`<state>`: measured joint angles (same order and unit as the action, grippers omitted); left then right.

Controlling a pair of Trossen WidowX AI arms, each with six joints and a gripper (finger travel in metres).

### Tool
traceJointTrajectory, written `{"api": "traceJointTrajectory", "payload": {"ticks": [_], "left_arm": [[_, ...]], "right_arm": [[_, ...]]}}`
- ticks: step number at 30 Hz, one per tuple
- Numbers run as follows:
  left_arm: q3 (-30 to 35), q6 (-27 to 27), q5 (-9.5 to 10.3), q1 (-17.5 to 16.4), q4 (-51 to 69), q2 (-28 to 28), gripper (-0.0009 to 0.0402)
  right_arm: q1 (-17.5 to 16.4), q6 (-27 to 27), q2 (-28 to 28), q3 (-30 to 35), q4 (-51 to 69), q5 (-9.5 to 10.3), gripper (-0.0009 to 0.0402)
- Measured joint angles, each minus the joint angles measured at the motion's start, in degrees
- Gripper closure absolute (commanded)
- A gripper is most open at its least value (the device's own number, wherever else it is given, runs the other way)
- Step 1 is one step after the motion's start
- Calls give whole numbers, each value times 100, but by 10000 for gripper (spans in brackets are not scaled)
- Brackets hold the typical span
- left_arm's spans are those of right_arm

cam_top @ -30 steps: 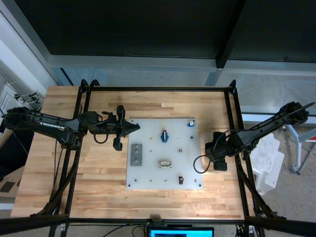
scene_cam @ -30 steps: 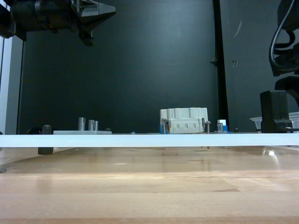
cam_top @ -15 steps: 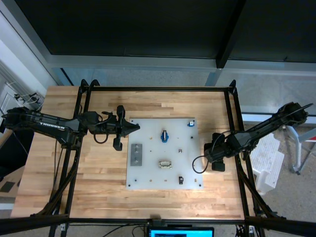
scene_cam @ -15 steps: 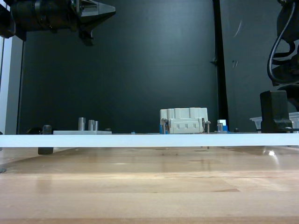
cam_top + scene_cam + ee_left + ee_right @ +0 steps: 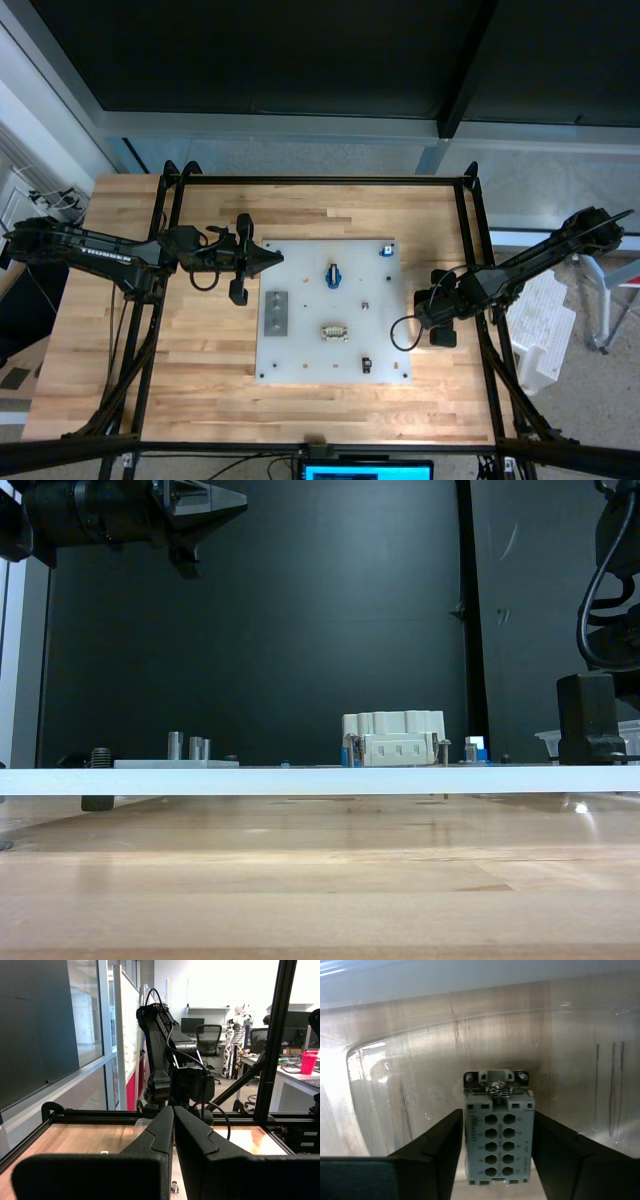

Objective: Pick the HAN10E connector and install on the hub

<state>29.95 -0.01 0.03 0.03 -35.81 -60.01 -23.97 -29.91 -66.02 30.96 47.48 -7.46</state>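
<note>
The HAN10E connector (image 5: 499,1132), light grey with two columns of round contact holes, sits between the fingers of my right gripper (image 5: 499,1160), which touch both its sides over a clear plastic tray (image 5: 420,1060). In the high view the right gripper (image 5: 441,334) is low at the table's right side, just off the white board (image 5: 300,370). The hub (image 5: 335,333), beige-grey with flanged ends, is fixed near the board's middle and shows in the low view as the hub (image 5: 393,740). My left gripper (image 5: 274,258) hangs shut above the board's left edge, holding nothing, with its fingertips (image 5: 167,1115) pressed together.
On the board stand a grey metal block (image 5: 275,312) with two holes, a blue upright piece (image 5: 334,275), a small black piece (image 5: 367,364) and a small blue part (image 5: 386,250). A black frame (image 5: 320,181) rims the wooden table.
The right arm's wrist and cable have shifted slightly to the left, with its gripper staying low by the tray. The left arm has not moved.
</note>
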Motion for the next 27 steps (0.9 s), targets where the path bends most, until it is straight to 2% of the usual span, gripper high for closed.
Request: {"api": "traceJointTrajectory", "payload": {"ticks": [8,14,17,27], "left_arm": [[0,2,0,0,-2,0,393],[-2,0,0,-2,0,0,393],[0,0,0,0,-2,0,393],[0,0,0,0,-2,0,393]], "right_arm": [[0,-24,4,0,0,-33,342],[0,-24,70,240,192,-42,384],[0,-24,76,599,570,-37,395],[-2,50,-7,1681,1392,-42,383]]}}
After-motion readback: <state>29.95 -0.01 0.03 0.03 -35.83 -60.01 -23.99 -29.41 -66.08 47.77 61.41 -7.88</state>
